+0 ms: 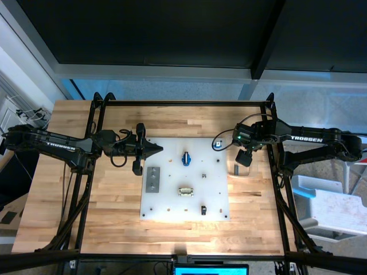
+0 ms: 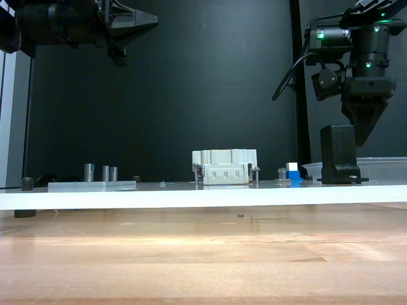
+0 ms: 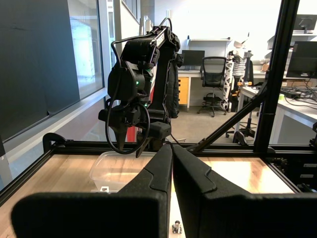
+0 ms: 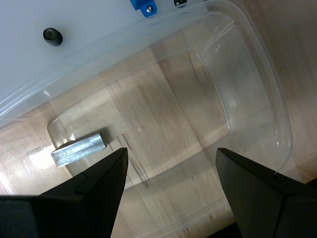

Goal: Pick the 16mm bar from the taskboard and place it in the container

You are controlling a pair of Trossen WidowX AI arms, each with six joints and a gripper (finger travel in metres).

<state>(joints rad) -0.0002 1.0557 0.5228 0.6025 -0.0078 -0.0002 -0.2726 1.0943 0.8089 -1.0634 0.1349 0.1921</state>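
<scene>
TROSSEN lettering (image 1: 305,138) in white on each arm (image 1: 53,145). Short silvery-grey 16mm bar (image 4: 79,148) lying flat in the clear container (image 4: 257,64) beside the taskboard (image 1: 172,195). Right gripper (image 4: 171,149) above, jaws apart; left gripper (image 3: 172,148) over taskboard's left edge, jaws together.

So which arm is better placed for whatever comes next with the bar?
Right. The right pincer hangs open directly over the container, where the 16mm bar already lies, so it likely only needs to lift away. The left pincer is shut, over the taskboard edge.

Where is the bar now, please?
Right wrist view: the bar lies in the container beside the board's right edge, under the open right gripper; the left gripper hovers over the board.
</scene>
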